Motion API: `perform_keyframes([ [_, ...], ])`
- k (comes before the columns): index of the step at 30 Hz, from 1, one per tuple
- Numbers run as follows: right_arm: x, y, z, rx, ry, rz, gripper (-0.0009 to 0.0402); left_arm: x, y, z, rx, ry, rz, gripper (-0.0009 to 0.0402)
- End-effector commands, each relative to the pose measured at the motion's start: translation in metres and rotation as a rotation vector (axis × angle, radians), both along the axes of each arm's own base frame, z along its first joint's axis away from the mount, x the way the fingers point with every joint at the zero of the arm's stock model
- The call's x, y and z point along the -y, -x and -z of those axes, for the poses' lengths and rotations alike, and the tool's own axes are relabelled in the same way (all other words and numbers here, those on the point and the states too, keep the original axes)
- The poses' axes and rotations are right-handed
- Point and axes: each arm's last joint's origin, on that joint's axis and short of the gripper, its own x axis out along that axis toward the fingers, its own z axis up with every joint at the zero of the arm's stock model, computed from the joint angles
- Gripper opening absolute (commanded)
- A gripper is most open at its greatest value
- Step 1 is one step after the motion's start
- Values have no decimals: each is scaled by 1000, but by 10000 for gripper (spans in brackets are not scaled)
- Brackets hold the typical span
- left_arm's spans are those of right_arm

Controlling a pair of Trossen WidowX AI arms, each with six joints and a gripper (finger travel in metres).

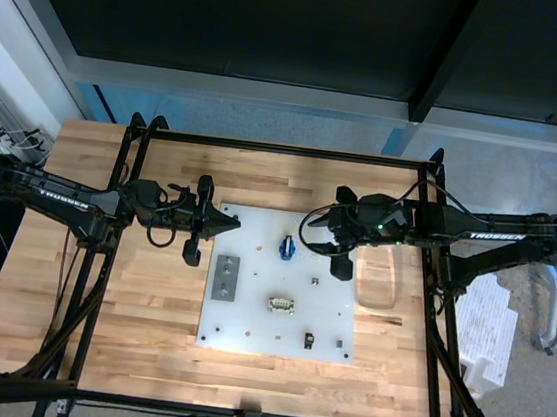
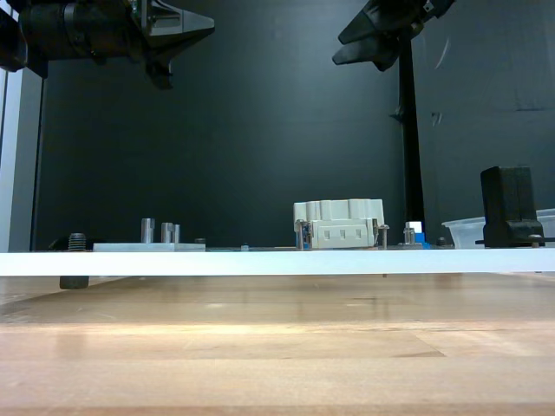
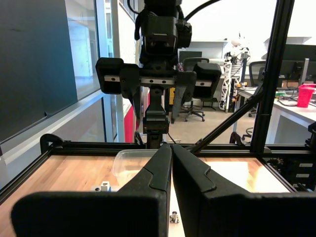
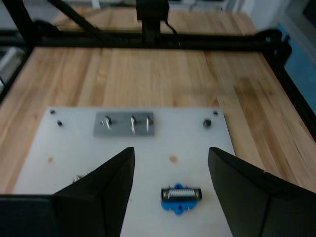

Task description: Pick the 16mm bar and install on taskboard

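Light wooden table (image 1: 116, 311) carries large white square taskboard (image 1: 244, 330). Tiny silvery-grey metal 16mm bar (image 1: 317, 279) stands on the board near the right gripper (image 4: 171, 150), whose claw is spread wide, high above the board. Left gripper (image 3: 171, 145) hovers over the board's far-left corner, claw pinched together, empty.

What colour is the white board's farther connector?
Blue connector; right wrist view. Right gripper over board near it; left gripper over its left edge.
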Motion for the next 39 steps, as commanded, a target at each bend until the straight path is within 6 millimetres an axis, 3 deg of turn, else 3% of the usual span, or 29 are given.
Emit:
perform_keyframes([
  [1,3,3,0,59,-8,-4,169,0,0,0,0,0,0,0],
  [22,5,19,21,392,-16,-8,-2,0,0,0,0,0,0,0],
  [39,8,23,45,532,-15,11,0,0,0,0,0,0,0,0],
])
